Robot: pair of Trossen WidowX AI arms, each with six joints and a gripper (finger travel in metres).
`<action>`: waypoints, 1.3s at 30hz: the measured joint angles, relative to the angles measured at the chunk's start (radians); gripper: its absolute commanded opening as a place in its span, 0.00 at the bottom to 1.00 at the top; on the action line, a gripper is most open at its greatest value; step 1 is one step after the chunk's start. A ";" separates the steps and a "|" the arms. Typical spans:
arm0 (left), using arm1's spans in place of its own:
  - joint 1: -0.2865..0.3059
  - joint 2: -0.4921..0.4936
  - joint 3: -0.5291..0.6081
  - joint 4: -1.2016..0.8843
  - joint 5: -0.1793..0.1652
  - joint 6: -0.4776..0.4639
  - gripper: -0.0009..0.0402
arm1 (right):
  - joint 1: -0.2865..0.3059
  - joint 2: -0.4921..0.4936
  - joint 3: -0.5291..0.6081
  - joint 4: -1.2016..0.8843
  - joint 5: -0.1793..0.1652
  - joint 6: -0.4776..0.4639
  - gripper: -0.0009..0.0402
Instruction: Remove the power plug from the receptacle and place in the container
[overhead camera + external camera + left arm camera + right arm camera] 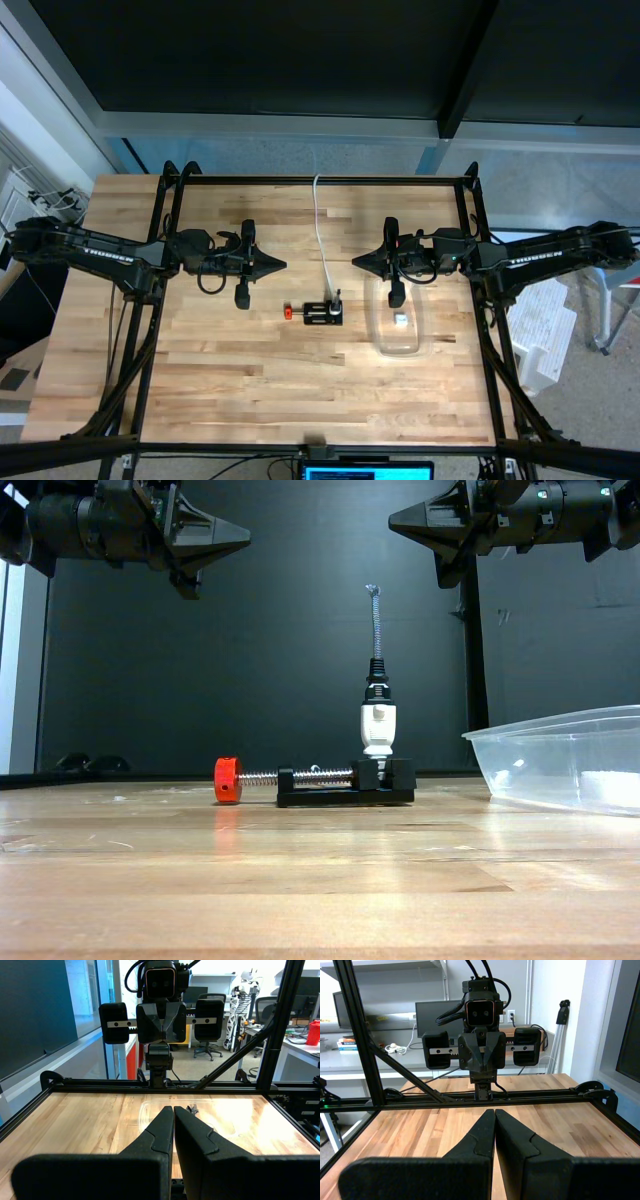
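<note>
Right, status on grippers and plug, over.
Left gripper shut, high left of clamp. Right gripper shut, high right of clamp. Power plug in receptacle. Nothing blocking.

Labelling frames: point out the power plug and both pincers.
power plug [376, 680]: low view, black body.
left pincer [284, 265]: high view, shut tips, left of the cord [321, 230].
right pincer [354, 262]: high view, shut tips, right of the cord.
</note>
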 measured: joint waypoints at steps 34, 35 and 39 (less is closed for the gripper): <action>0.000 0.000 0.000 0.000 0.000 0.000 0.02 | 0.034 0.105 0.324 -0.827 -0.027 0.032 0.02; 0.000 0.000 0.000 0.001 0.000 0.000 0.02 | 0.040 0.122 0.351 -0.881 -0.027 0.032 0.02; 0.000 0.000 0.000 0.001 0.000 0.000 0.02 | 0.066 0.198 0.451 -1.041 -0.021 0.039 0.04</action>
